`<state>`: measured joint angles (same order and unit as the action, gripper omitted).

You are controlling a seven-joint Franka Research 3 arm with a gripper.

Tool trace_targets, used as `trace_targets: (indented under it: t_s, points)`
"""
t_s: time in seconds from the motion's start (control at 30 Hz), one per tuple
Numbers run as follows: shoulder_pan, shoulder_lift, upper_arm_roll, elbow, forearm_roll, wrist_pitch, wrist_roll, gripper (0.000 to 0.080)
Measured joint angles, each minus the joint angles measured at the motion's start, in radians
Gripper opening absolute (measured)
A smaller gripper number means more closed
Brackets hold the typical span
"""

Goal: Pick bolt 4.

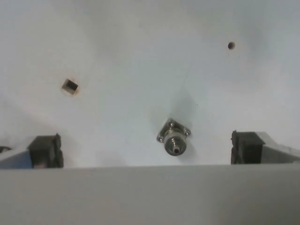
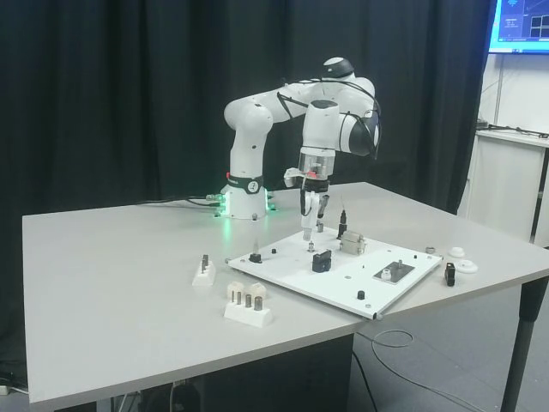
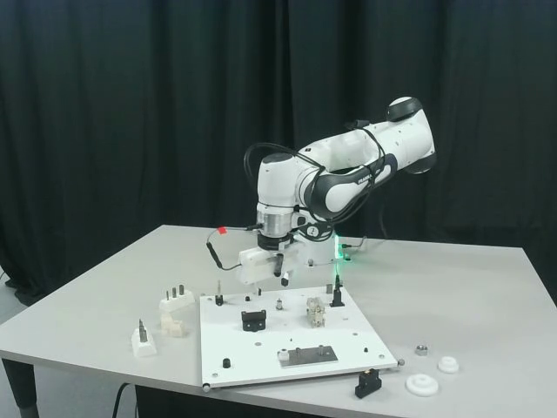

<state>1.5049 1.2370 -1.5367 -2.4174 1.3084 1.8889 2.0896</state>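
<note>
My hand is hanging wide open with nothing in it, bolt 4 standing right between my fingertips on the white board, grey worktop stretching out beyond.

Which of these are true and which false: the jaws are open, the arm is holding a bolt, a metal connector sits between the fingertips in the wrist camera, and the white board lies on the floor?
1. The jaws of the gripper are open. True: the fingertips stand wide apart.
2. The arm holds a bolt. False: nothing is between the fingertips.
3. A metal connector on the white board shows between the fingertips in the wrist view. True.
4. The white board lies on the floor. False: it lies on the grey table.
</note>
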Motion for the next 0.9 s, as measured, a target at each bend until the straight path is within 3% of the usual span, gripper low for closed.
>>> trace_targets:
  t_s: [0.4, 0.9]
  points:
    - [0.001, 0.000, -0.002, 0.001, -0.009, 0.000, -0.027, 0.0800]
    - [0.039, 0.000, -0.026, 0.009, -0.048, 0.003, -0.183, 0.0800]
